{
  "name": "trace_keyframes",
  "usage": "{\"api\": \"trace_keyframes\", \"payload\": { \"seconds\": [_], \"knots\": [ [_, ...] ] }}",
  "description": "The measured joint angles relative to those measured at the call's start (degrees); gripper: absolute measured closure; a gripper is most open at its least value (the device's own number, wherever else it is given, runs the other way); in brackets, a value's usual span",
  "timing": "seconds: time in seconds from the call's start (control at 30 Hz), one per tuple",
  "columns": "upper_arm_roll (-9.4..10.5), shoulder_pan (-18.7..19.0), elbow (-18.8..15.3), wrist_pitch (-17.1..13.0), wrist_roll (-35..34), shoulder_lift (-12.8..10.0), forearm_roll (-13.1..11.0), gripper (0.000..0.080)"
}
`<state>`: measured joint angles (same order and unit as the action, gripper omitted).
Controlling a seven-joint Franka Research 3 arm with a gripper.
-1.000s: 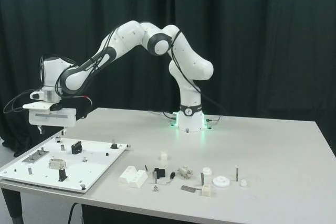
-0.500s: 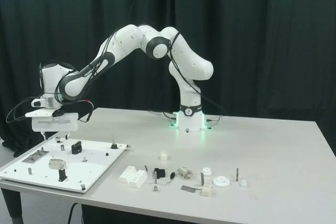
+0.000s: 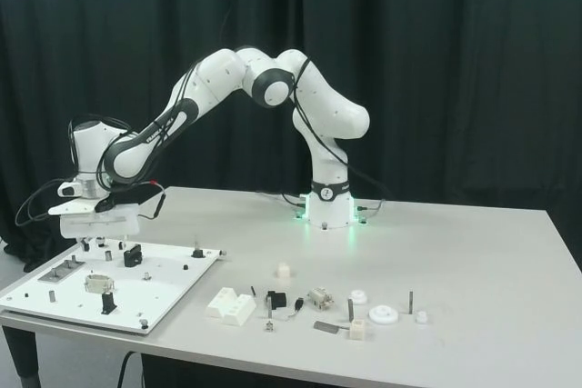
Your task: Remove round peg 4.
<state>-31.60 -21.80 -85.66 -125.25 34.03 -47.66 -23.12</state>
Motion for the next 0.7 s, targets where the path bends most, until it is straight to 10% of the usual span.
{"api": "trace_keyframes", "payload": {
  "seconds": [0.7],
  "knots": [
    [0.27, 0.0, 0.0, -0.4, 0.0, -1.0, -1.3, 0.0003]
  ]
}}
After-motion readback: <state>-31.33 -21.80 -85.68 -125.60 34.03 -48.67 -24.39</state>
